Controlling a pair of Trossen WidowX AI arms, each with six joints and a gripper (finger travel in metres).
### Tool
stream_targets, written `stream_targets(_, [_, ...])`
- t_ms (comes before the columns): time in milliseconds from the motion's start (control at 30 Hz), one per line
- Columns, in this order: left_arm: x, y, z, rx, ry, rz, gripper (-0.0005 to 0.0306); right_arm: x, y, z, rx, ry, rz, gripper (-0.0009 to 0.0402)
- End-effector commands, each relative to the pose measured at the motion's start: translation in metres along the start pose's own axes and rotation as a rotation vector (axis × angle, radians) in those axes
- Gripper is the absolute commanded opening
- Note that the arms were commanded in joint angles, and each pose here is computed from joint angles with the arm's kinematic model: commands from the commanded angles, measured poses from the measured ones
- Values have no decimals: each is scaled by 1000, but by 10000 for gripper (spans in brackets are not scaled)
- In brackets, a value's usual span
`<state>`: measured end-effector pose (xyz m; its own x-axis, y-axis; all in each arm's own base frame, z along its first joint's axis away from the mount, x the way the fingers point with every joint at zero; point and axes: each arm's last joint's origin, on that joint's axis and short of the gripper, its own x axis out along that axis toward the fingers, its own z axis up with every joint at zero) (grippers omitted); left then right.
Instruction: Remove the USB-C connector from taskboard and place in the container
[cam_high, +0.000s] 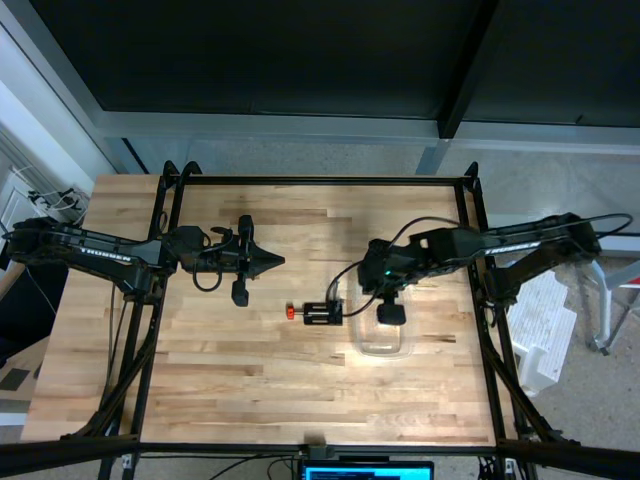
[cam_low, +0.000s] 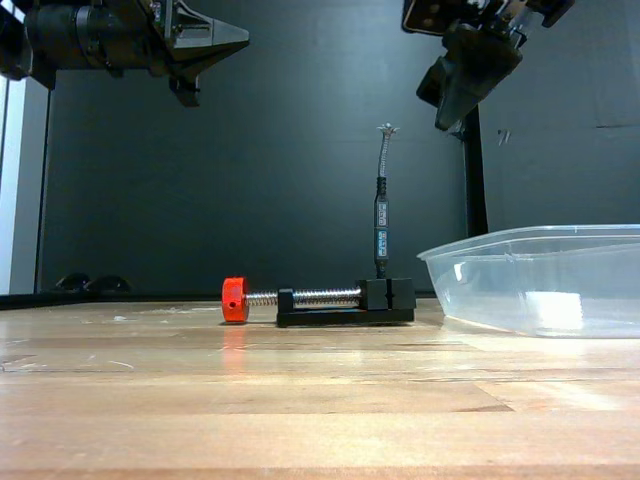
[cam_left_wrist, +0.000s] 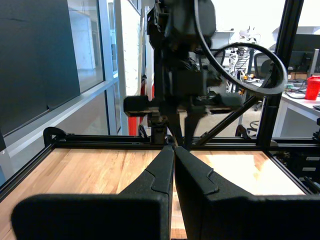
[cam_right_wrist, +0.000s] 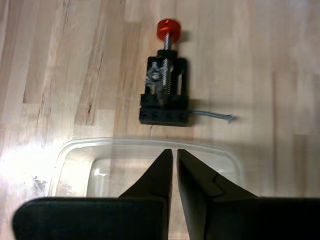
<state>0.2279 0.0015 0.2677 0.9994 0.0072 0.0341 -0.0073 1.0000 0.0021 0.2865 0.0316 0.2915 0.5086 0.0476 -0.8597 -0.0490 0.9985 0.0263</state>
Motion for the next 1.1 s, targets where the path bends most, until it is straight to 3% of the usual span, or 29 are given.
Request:
stream_targets(33, [0, 0, 0, 0, 0, 0, 0, 9, 1, 8, 29, 19, -7, 45])
stream_targets(133, [0, 0, 0, 0, 0, 0, 0, 16, 4, 14, 27, 30, -36, 78])
stream_targets(433, [0, 0, 0, 0, 0, 0, 0, 34, 8, 28, 34, 84, -45, 147])
stream_targets(1100, [0, 0, 0, 0, 0, 0, 0, 73, 16, 38, 18, 123, -45, 153])
